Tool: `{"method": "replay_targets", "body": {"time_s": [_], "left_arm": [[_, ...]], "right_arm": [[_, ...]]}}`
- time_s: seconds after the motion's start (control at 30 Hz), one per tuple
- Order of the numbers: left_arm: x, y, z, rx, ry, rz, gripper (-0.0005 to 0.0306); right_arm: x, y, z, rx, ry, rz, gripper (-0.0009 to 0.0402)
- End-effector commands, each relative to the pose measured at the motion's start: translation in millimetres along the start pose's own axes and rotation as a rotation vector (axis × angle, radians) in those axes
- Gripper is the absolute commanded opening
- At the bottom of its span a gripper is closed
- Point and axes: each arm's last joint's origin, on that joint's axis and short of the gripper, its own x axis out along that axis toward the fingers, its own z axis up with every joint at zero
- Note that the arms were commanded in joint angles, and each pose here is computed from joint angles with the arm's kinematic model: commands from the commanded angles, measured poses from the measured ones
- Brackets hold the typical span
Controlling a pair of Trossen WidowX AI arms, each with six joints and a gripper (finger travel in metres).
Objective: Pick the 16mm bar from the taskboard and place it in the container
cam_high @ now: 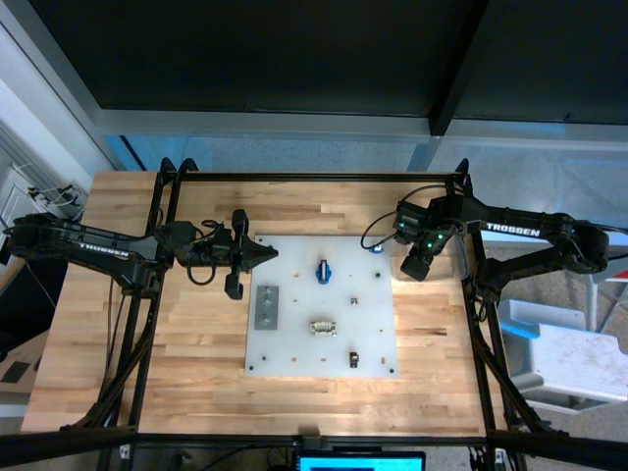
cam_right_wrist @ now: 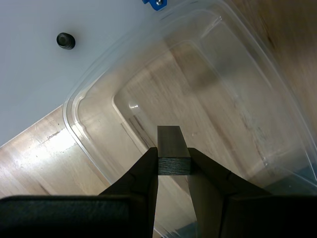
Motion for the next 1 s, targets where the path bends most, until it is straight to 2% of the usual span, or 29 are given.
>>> {"method": "replay_targets", "body": {"time_s": [0.03, 0.13, 0.37, 0.63, 0.83, 1.0], "left_arm": [[0.0, 0.0, 0.0, 0.000, 0.000, 0.000, 0.0000], [0.0, 0.0, 0.0, 0.000, 0.000, 0.000, 0.0000], [0.0, 0.1, 0.0, 0.000, 0.000, 0.000, 0.0000], [0.0, 0.1, 0.0, 0.000, 0.000, 0.000, 0.0000], [0.0, 0.0, 0.0, 0.000, 0.000, 0.000, 0.0000], [0.0, 0.1, 0.0, 0.000, 0.000, 0.000, 0.0000]], "right_arm": [[0.0, 0.0, 0.2, 0.000, 0.000, 0.000, 0.0001], [0.0, 0.1, 0.4, 0.000, -0.002, 0.000, 0.0020], [0.0, 0.3, 1.4, 0.002, -0.013, 0.002, 0.0107], [0.0, 0.2, 1.6, 0.001, -0.016, -0.004, 0.0188], [0.0, 0.0, 1.1, 0.000, -0.011, -0.008, 0.0236], [0.0, -0.2, 1.0, 0.000, -0.011, -0.011, 0.0260]]}}
